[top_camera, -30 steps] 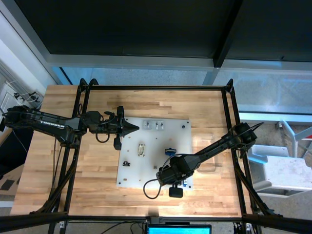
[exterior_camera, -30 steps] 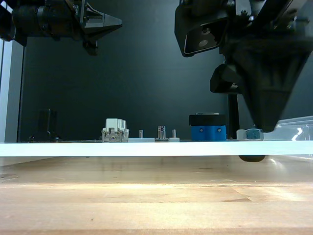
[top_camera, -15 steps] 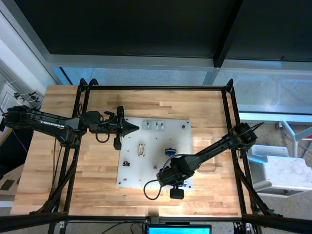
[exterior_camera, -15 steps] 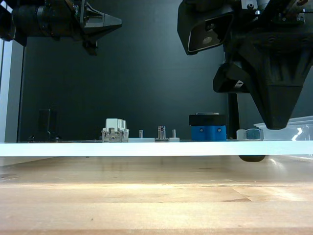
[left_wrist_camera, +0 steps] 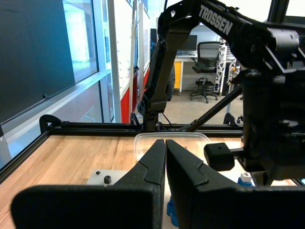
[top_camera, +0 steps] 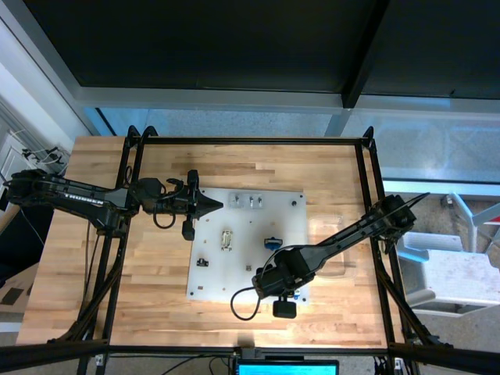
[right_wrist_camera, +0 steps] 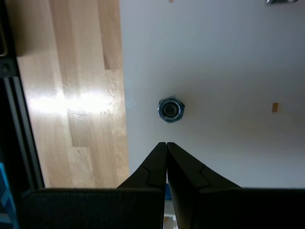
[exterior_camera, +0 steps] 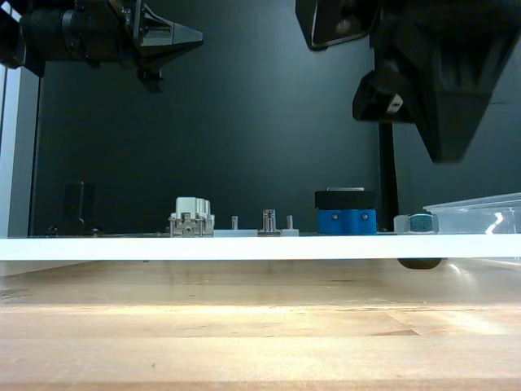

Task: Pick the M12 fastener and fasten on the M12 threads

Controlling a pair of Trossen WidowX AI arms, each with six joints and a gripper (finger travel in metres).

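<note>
Right pincer (right_wrist_camera: 166, 144), pressed together and empty, hung above the M12 nut (right_wrist_camera: 177, 109) seated on its stud (right_wrist_camera: 170, 109) near the right edge of the board (top_camera: 234, 250), seemingly needing no hold, while the left pincer (left_wrist_camera: 165, 143), likewise pressed together, hovered parked far left.

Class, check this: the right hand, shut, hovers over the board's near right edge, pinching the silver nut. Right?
No. The right hand is shut but empty; the right wrist view shows the nut down on the white board, apart from it. The left hand hangs shut at the board's far left corner.
</note>
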